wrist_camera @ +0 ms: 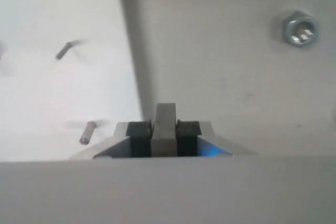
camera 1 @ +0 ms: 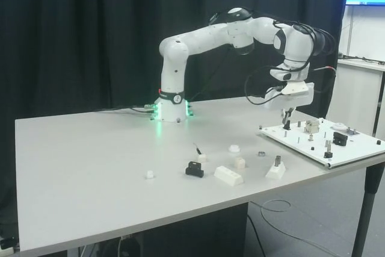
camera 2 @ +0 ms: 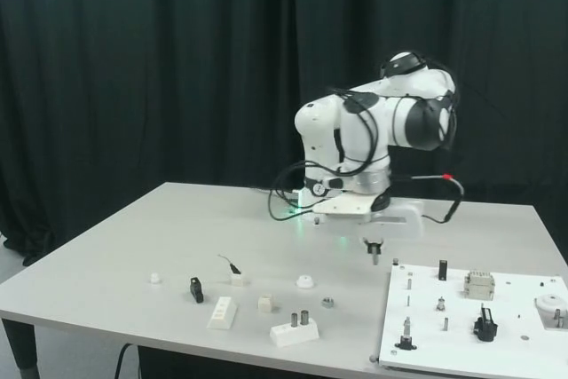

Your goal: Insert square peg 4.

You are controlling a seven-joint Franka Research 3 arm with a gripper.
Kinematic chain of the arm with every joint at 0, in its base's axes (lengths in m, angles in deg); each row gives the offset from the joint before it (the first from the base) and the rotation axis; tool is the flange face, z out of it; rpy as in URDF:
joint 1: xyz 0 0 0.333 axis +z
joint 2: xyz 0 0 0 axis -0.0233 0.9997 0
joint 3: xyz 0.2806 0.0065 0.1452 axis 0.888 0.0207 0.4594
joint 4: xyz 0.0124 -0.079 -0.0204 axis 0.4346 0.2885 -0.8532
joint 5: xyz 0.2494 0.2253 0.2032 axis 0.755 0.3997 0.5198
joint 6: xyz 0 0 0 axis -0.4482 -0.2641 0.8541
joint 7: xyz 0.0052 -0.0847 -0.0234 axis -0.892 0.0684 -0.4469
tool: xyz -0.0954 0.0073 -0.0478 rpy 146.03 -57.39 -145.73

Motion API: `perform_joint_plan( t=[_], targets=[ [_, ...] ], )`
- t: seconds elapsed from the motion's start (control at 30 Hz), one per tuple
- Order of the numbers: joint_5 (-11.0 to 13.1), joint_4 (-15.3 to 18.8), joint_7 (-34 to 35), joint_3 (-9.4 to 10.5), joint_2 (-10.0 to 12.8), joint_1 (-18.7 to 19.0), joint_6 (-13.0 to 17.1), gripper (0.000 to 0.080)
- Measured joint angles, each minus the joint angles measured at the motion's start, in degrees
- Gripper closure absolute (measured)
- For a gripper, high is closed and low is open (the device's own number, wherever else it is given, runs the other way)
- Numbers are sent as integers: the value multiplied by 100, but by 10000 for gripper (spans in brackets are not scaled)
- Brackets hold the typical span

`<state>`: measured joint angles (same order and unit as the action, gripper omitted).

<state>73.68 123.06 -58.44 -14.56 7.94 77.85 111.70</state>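
1. One square peg [wrist_camera: 165, 129] is present, clamped upright between the two black pads [wrist_camera: 137, 137] of the claw [wrist_camera: 164, 139]. It points downward, presumably so that its free end can meet a hole squarely.
2. One claw is fitted; it is closed narrowly on the peg. In the second room view the claw [camera 2: 374, 250] hangs just beside the near corner of the white board [camera 2: 470, 343], with the peg tip above the surface [camera 2: 133, 246] rather than in any hole.
3. One white board lies at the end of the surface, tilted slightly. In the wrist view its edge [wrist_camera: 128, 51] runs across the picture, and one hex nut [wrist_camera: 299, 29] sits on its face.
4. Two thin pins [wrist_camera: 87, 132] lie loose on the surface beside the board edge in the wrist view.
5. Several fixtures stand on the board; their exact count cannot be told.
6. Loose parts lie on the surface, well apart from the board: two white blocks [camera 2: 222, 312], one of which carries two upright pegs [camera 2: 295, 333], one black clip [camera 2: 196, 289], and a few small white pieces.
7. Judgement: insertion is not yet done; the peg must first be brought over its hole.
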Motion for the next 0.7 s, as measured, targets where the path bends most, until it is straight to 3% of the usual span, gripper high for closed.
perform_joint_plan(
  t=[0.33,0.7],
  targets=[
    [-10,461,-5,-54,-1,767,390,705],
    [-13,1201,-2,-138,-4,1679,850,705]
  ],
)
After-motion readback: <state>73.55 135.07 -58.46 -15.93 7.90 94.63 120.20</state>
